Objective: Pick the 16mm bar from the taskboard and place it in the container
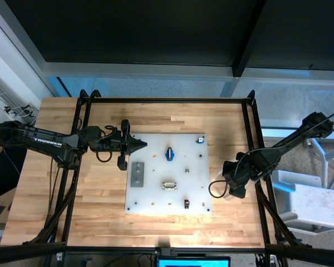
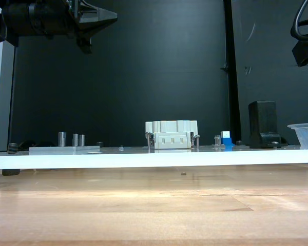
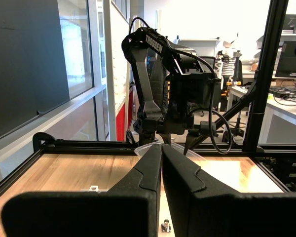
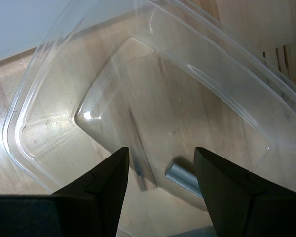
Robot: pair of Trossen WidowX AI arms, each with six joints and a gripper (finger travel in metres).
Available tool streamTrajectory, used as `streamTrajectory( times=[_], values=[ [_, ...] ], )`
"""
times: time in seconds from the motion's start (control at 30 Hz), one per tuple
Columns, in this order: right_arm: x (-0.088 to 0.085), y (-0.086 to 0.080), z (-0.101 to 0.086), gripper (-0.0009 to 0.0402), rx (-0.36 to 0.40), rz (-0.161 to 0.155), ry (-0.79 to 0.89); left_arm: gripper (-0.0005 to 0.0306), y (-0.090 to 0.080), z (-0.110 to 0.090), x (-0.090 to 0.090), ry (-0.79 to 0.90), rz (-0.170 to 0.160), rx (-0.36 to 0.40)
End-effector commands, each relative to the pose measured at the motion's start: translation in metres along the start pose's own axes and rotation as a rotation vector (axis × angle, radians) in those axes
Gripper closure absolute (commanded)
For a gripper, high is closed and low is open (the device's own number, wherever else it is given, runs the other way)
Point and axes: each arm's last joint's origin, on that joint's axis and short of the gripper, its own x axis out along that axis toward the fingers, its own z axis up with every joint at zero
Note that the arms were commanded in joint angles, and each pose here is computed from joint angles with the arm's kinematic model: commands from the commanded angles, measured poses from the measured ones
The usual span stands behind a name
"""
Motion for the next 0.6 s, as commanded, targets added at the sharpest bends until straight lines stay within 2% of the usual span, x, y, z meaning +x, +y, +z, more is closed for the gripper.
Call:
streamTrajectory(
  times=[0.03, 0.6],
  values=[
    [0.0, 0.0002, 0.0002, 0.0208, -0.001, 0.002, -0.001, 0.03, 0.0001, 0.0002, 0.0, -0.001, 0.0, 0.0],
    [0.0, 0.0007, 0.0005, 0.0208, 0.0, 0.006, -0.005, 0.03, 0.0, 0.0001, 0.0001, 0.0, 0.0, 0.0]
  ],
)
